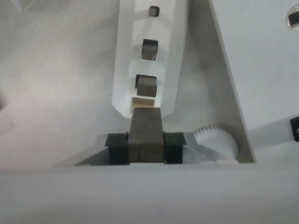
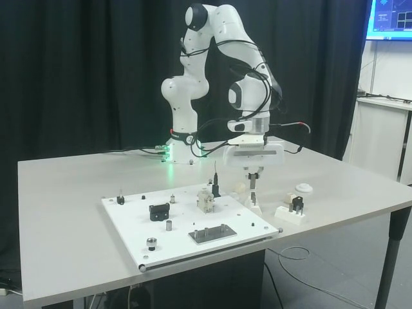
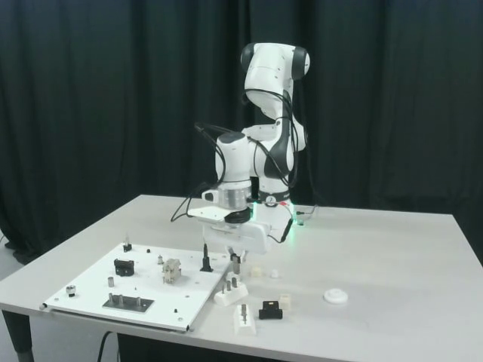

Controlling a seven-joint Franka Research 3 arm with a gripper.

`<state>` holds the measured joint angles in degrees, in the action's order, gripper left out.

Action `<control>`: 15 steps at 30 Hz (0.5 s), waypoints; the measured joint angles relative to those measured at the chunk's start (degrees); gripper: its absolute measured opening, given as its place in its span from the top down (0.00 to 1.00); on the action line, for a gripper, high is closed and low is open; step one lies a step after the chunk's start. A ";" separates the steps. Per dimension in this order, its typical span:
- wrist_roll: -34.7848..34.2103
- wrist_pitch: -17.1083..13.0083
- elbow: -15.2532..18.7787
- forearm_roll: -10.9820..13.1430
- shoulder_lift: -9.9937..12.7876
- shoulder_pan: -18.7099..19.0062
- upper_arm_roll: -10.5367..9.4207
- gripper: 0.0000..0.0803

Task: Insert square peg 4.

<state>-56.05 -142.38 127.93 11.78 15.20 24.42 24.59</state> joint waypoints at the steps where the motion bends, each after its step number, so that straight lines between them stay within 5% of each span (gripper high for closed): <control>1: 0.00 0.00 -0.02 0.00 0.00 0.01 0.00 0.81; 15: 0.02 0.02 -0.50 -1.38 0.00 0.24 -0.02 0.81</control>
<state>-56.03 -142.36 127.42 10.41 15.20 24.66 24.57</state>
